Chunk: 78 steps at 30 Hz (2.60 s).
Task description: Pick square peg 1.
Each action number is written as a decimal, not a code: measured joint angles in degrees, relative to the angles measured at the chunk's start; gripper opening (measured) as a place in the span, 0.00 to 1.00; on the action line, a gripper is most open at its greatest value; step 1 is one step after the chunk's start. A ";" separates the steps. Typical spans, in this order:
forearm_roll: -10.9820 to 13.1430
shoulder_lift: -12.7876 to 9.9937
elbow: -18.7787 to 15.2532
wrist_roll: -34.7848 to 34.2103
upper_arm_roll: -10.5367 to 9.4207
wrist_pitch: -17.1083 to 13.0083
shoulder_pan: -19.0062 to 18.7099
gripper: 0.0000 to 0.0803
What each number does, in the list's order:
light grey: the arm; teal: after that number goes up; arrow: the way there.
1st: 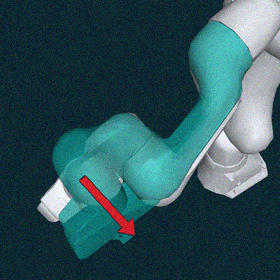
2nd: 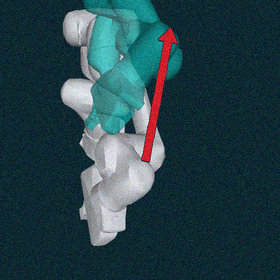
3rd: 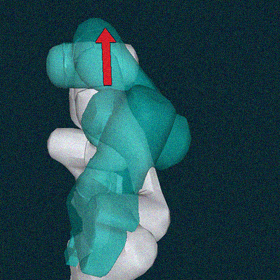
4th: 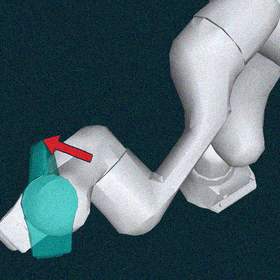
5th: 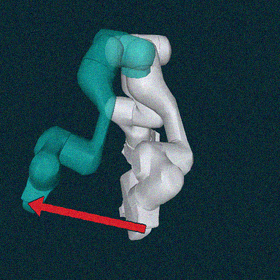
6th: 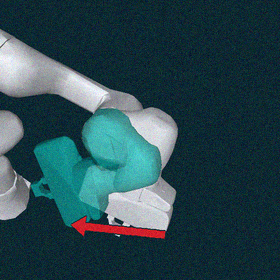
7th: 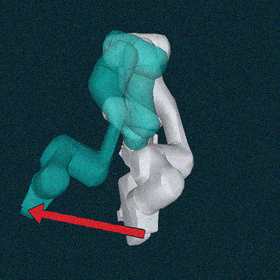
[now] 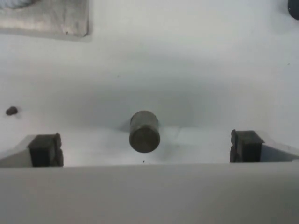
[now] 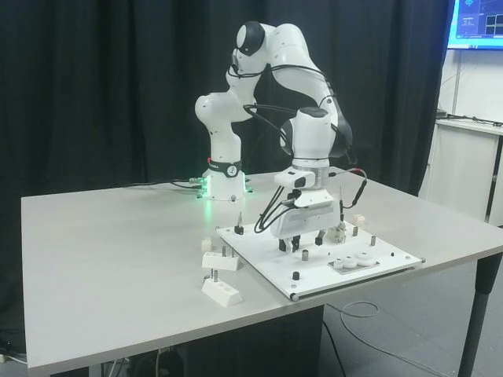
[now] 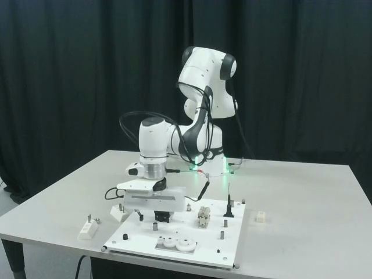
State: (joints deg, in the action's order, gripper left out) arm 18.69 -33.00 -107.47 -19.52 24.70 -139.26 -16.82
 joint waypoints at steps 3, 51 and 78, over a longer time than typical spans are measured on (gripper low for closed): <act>0.00 0.17 0.04 -0.02 0.11 0.17 0.00 1.00; -0.94 1.16 1.28 -0.07 1.02 2.42 0.00 1.00; -4.45 2.70 3.30 0.33 2.50 5.64 0.51 1.00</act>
State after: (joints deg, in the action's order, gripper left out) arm 14.23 -30.30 -104.17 -19.19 27.20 -133.62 -16.32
